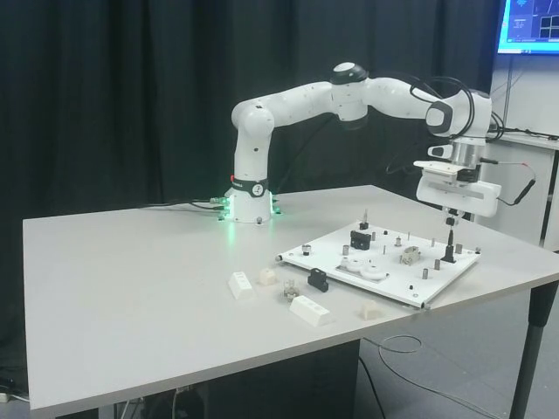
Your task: Remove USB.
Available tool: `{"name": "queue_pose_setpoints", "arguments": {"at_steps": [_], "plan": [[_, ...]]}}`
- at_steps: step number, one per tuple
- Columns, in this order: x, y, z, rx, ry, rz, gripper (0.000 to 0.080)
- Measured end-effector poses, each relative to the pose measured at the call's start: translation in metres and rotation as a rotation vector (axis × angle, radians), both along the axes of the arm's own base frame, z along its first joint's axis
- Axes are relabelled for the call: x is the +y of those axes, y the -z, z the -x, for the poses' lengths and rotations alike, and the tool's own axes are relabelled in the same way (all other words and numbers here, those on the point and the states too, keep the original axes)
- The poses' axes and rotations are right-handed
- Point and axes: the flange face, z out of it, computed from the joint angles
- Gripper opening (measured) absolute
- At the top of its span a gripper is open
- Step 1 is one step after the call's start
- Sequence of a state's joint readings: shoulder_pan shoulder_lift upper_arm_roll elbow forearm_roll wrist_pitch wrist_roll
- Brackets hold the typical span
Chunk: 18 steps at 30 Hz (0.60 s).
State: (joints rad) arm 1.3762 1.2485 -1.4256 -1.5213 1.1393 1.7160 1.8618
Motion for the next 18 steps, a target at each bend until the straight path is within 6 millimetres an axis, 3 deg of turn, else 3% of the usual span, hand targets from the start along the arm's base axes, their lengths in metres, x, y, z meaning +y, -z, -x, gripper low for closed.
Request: {"name": "queue_pose_setpoints", "arguments": {"at_steps": [11,18], "plan": [[-0.001,-0.003,0.000,-0.004,0.000,0.001,0.0024],[-0.007,-0.026,-0.001,-0.013,-0.011,0.007,0.0024]]}}
